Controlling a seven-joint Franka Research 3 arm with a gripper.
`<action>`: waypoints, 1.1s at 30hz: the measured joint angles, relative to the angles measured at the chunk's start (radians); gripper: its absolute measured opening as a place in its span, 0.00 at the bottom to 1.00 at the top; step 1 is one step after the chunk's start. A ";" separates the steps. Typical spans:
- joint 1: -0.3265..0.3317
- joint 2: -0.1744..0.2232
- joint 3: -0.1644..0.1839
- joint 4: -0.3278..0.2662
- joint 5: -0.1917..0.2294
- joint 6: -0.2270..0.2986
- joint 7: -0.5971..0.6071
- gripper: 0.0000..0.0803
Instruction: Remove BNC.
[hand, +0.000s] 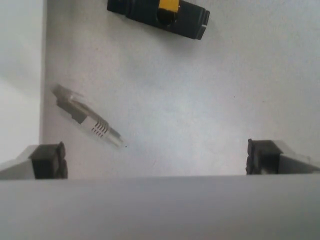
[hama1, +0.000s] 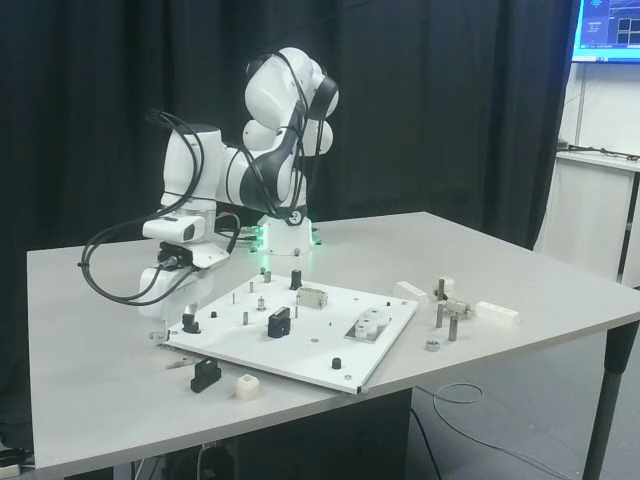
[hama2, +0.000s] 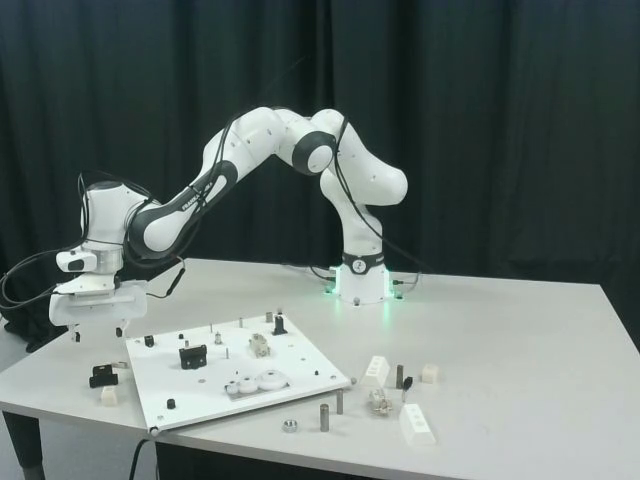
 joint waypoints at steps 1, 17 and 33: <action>0.000 0.000 0.000 0.000 0.000 0.000 0.000 1.00; -0.001 0.000 -0.002 0.010 0.000 -0.026 0.000 1.00; -0.001 -0.004 -0.012 0.040 0.000 -0.105 0.030 1.00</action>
